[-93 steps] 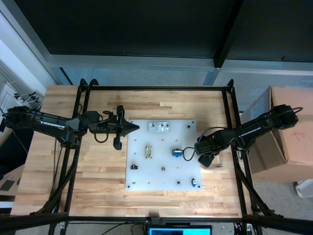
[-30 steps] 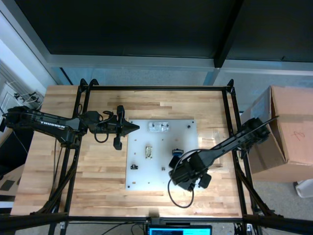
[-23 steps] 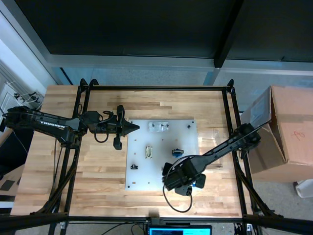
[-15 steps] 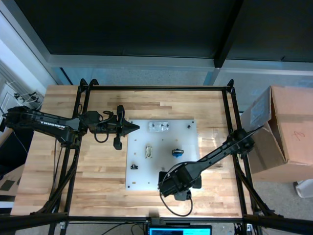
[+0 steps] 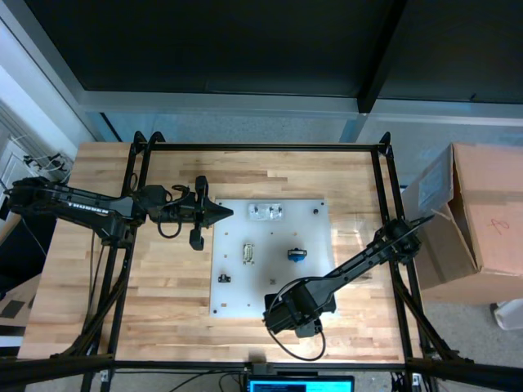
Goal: Pick the M12 nut and place it on its threads and fasten
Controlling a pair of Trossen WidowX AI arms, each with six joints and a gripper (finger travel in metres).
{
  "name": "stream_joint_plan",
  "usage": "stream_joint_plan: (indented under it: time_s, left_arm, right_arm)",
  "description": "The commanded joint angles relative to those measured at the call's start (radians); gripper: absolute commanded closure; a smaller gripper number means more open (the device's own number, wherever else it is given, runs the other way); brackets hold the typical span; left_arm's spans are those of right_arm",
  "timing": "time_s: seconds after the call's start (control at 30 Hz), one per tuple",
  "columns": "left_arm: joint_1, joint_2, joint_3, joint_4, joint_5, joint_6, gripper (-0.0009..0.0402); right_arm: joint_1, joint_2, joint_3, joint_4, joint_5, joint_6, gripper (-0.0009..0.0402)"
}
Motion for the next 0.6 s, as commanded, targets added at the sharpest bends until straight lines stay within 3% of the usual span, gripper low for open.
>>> stream_joint_plan:
  time_s: [0.03, 0.6]
  left_arm:
    - [0.000, 0.000, 0.000, 0.000, 0.000, 0.000, 0.0393]
    - [0.000, 0.000, 0.000, 0.000, 0.000, 0.000, 0.0393]
  right_arm:
    - [0.007, 0.000, -0.007, 0.003, -0.001, 0.002, 0.0361]
    - [0.013, 0.000, -0.040, 0.039, -0.003, 0.007, 0.0362]
